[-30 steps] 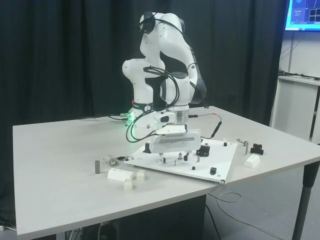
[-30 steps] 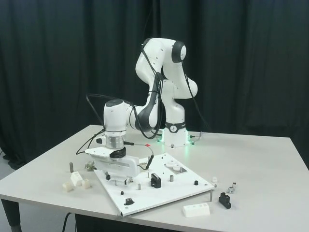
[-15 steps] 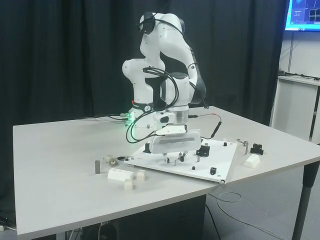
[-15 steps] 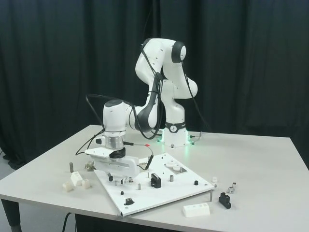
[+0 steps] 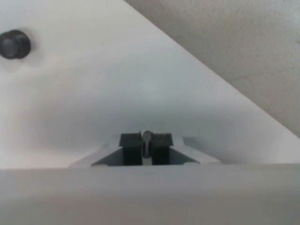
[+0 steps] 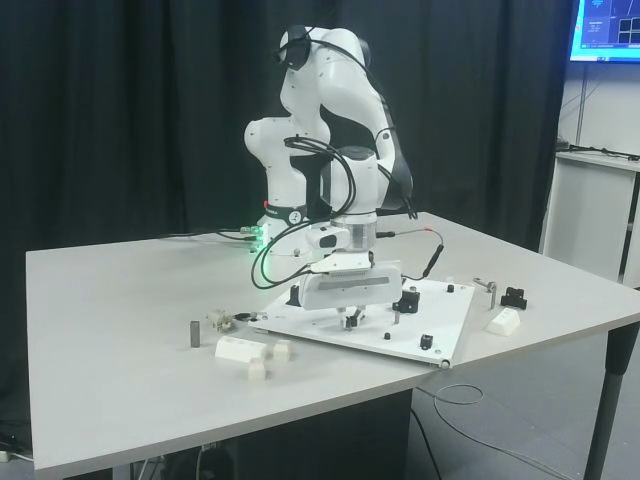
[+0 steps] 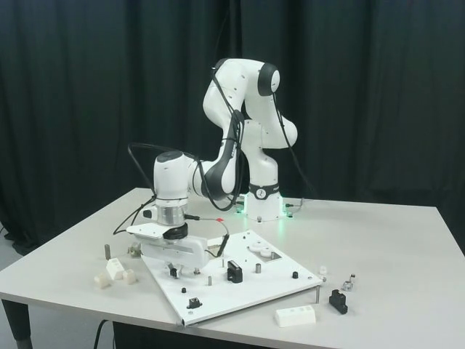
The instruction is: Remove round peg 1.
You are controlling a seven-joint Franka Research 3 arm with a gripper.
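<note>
My gripper [image 5: 146, 146] is shut on a thin grey round peg [image 5: 146, 139], which stands upright between the two black fingertips [image 5: 130, 142]. The white board [image 5: 93, 93] lies just below them. In the first room view the gripper [image 6: 350, 318] hangs over the near left part of the board [image 6: 445, 305]. The second room view has the gripper [image 7: 173, 271] low over the board [image 7: 251, 294]. The peg's lower end is hidden, so I cannot tell whether it is free of its hole.
The board carries a black knob [image 5: 14, 44], black clamps [image 6: 405, 302] and other short pegs [image 7: 257, 267]. White blocks [image 6: 243, 350] and an upright grey peg [image 6: 191, 332] lie left of the board. To its right are a white block [image 6: 503, 321] and a black piece [image 6: 514, 296].
The fingers came together from a wide stance and closed on the peg. The hand now sits slightly higher over the board.
</note>
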